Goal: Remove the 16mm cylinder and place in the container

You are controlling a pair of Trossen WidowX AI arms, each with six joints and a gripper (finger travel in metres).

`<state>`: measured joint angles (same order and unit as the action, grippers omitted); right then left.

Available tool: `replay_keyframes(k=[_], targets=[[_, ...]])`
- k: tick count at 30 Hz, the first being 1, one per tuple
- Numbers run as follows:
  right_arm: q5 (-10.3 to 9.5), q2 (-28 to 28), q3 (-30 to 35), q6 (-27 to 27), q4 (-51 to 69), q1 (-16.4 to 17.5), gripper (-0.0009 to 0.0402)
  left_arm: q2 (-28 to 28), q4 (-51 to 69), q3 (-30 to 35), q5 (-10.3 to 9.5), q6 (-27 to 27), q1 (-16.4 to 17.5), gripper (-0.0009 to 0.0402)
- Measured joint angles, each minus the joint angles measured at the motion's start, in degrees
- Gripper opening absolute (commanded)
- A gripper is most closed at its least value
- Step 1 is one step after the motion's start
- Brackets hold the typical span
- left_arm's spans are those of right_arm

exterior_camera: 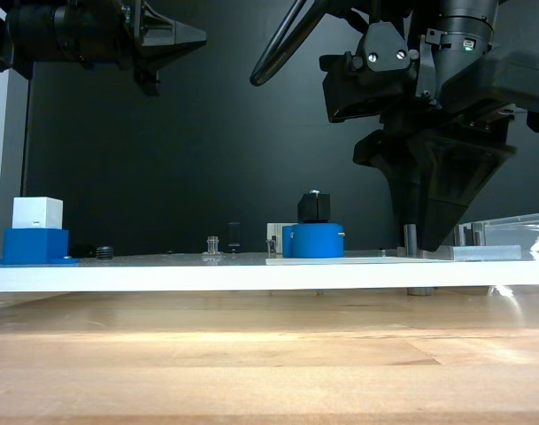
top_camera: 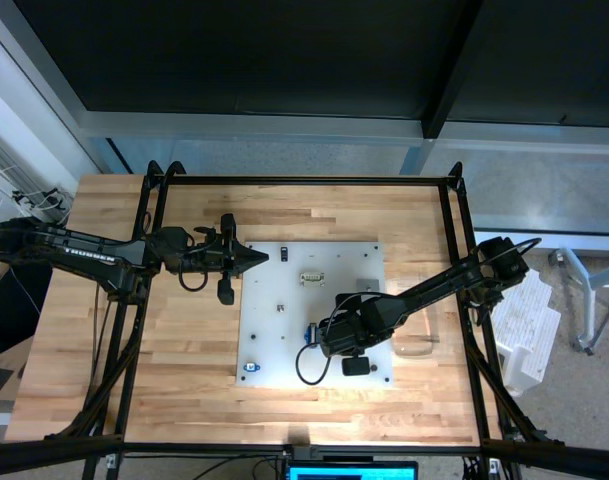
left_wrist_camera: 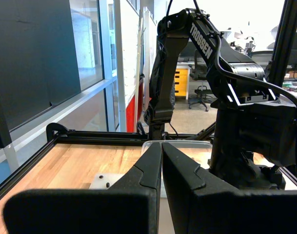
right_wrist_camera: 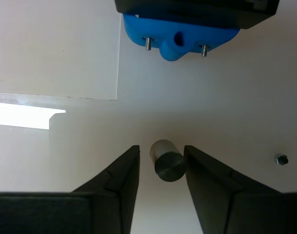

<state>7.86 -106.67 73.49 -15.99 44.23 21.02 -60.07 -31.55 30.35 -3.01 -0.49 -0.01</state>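
While the left tool (top_camera: 259,257) hovers closed at the white board's (top_camera: 274,345) edge, the right tool (right_wrist_camera: 161,150), narrowly parted, straddles the 16mm cylinder (right_wrist_camera: 167,164).

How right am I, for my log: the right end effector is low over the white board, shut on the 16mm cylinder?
Not shut: the right wrist view shows the right end effector low over the white board, open, astride the 16mm cylinder. The left end effector hangs shut above the board's left edge.

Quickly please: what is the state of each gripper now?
Left gripper: shut, empty, raised at the white board's left edge.
Right gripper: open, low over the board, astride the 16mm cylinder, not gripping it.
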Motion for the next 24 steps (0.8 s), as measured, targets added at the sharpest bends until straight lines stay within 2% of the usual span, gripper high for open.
replay_keyframes(k=[10,24], targets=[[0.04,0.0,0.0,0.0,0.0,0.0,0.0053,0.0,0.0,0.0,-0.02,0.0,0.0,0.0],[0.04,0.0,0.0,-0.02,0.0,0.0,0.003,0.0,0.02,0.02,-0.02,-0.02,0.0,0.0]])
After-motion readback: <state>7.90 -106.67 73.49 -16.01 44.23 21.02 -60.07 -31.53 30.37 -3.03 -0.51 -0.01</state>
